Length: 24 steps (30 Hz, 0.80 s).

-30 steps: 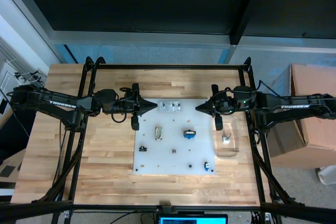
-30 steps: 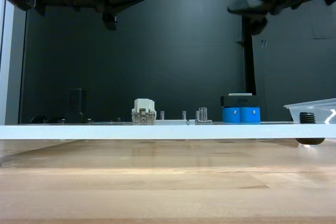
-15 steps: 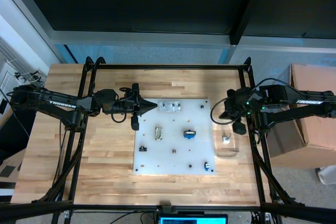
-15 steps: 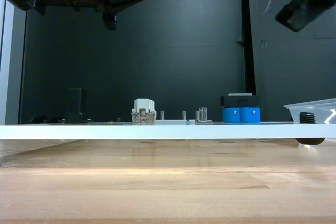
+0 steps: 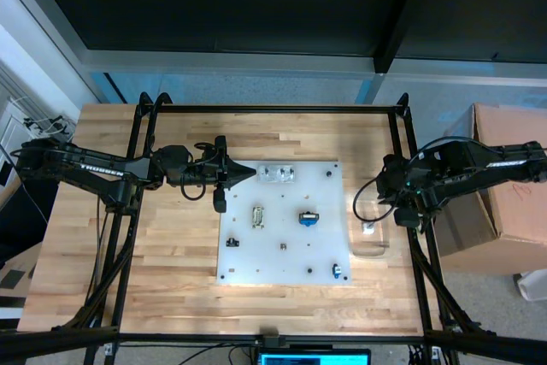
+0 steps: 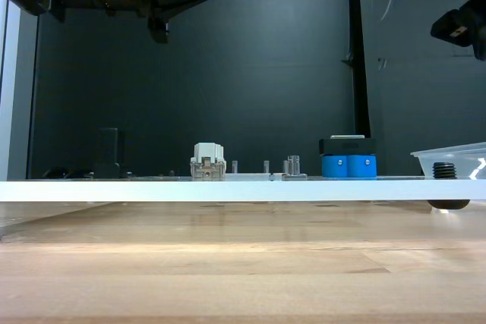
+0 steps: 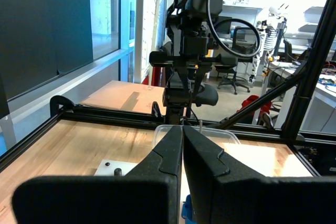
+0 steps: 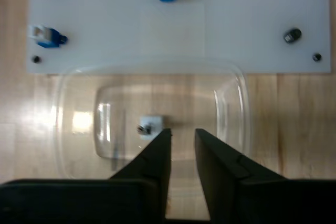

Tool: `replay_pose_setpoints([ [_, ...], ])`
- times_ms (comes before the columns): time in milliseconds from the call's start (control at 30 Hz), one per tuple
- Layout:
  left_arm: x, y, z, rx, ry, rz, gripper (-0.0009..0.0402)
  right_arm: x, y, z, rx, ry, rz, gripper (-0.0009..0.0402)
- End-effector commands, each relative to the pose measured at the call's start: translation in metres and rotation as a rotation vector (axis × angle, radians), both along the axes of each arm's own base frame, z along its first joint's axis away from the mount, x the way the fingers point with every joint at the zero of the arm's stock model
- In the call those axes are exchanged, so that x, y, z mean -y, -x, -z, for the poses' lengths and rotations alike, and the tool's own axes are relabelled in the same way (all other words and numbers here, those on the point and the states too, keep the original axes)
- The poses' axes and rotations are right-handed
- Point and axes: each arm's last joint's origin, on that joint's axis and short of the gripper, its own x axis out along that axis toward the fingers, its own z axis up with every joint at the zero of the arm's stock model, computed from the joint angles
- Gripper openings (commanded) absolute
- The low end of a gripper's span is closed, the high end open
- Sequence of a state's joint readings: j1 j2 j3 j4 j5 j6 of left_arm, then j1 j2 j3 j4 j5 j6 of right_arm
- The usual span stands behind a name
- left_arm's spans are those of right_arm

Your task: Pick the RJ45 connector and install on the taskboard

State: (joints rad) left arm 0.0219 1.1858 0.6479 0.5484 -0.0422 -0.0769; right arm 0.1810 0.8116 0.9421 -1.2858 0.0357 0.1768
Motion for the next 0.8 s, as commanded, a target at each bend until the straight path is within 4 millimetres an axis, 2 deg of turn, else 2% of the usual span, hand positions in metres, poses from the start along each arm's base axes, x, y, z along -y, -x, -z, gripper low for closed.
replay_pose_setpoints([
  [33, 0.0, 0.0, 0.0, 0.0, 0.0, 0.0, 0.0, -0.007, 0.001, 0.007, -0.032, -0.007, -0.011, 0.0107],
  [300, 0.0, 0.0, 0.0, 0.0, 0.0, 0.0, 0.0, -0.019, 0.001, 0.029, -0.125, -0.01, 0.02, 0.0167],
  [467, 0.0, 0.0, 0.0, 0.0, 0.0, 0.0, 0.0, -0.028, -0.004, 0.048, -0.206, 0.005, 0.027, 0.0172],
  [800, 0.0, 0.0, 0.0, 0.0, 0.0, 0.0, 0.0, -0.041, -0.019, 0.082, -0.204, -0.008, 0.042, 0.0172],
])
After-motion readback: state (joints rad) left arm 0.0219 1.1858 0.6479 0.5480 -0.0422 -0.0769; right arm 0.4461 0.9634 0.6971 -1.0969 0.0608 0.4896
